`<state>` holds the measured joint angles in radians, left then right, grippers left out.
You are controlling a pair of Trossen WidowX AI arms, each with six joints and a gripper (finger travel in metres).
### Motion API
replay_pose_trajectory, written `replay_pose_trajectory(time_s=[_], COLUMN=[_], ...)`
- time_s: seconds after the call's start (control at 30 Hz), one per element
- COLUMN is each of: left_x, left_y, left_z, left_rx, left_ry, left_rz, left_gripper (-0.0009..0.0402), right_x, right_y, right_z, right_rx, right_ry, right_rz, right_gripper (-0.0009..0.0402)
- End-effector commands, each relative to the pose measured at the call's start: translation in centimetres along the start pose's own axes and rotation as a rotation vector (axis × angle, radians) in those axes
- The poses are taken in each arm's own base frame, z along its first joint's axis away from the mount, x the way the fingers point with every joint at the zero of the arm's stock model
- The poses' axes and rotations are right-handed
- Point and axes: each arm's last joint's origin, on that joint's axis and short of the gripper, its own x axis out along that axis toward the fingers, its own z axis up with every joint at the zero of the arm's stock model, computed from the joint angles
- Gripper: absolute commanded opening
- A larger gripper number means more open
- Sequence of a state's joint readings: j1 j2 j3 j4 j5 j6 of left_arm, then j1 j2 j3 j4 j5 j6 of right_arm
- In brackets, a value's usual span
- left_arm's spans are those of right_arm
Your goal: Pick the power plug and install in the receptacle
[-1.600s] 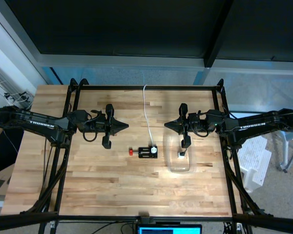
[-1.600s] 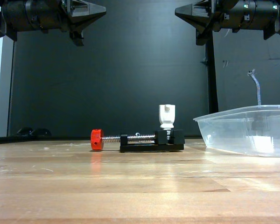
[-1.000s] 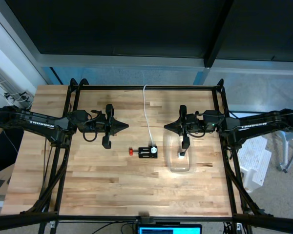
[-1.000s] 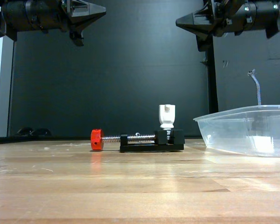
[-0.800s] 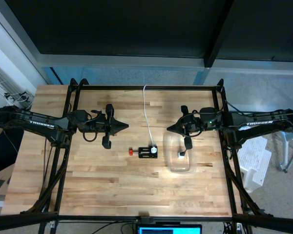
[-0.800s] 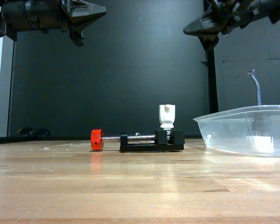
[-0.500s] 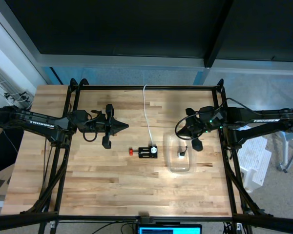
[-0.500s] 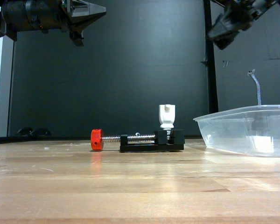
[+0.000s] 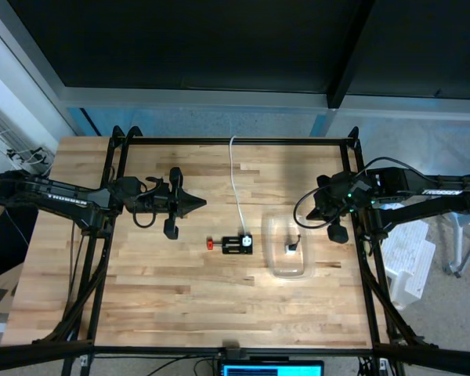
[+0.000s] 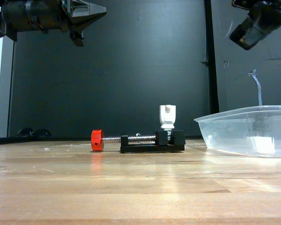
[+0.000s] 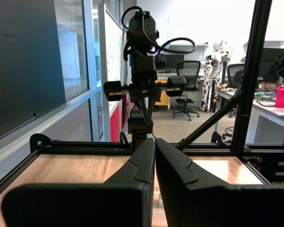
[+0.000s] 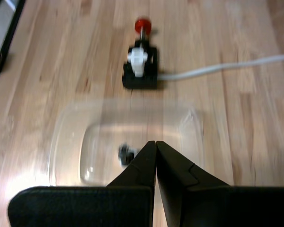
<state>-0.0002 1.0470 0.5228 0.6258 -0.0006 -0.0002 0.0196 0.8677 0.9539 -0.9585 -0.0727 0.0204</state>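
Clenched empty on the right gripper point(image 12: 155, 143), tilted down from high toward the clear tray point(image 12: 61, 124), with the power plug point(image 12: 126, 152) lying loose on its floor. Past the tray, clamped upright in the black mini vise point(image 12: 141, 81), the receptacle point(image 12: 138, 58), white cord point(image 12: 217, 69) trailing off. Over on the left gripper point(image 11: 155, 140), pinched shut too, parked high, well left of the vise.

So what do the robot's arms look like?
The left arm and right arm are black, jointed, with white TROSSEN lettering and looping black cables. The left gripper, over the table's left half, and right gripper, near the tray, have pointed black fingers.
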Motion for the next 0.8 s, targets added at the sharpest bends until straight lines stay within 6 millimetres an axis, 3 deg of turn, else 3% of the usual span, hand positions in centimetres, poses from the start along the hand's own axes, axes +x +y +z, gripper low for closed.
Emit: replay_pose_trajectory(time_s=[0.03, 0.47, 0.8], left_x=[0.0, 0.0, 0.0], left_y=[0.0, 0.0, 0.0], left_z=[0.0, 0.0, 0.0], left_rx=[0.0, 0.0, 0.0], left_ry=[0.0, 0.0, 0.0], left_rz=[0.0, 0.0, 0.0], left_gripper=[0.0, 0.0, 0.0], right_x=[-0.2, 0.7, 4.2], right_y=[0.1, 0.9, 2.1], right_z=[-0.5, -1.7, -1.8], right_rx=[0.003, 0.027, 0.003], right_ry=[0.048, 0.225, 0.287], right_rz=[0.007, -0.01, -0.021], right_gripper=[0.0, 0.0012, 0.0136])
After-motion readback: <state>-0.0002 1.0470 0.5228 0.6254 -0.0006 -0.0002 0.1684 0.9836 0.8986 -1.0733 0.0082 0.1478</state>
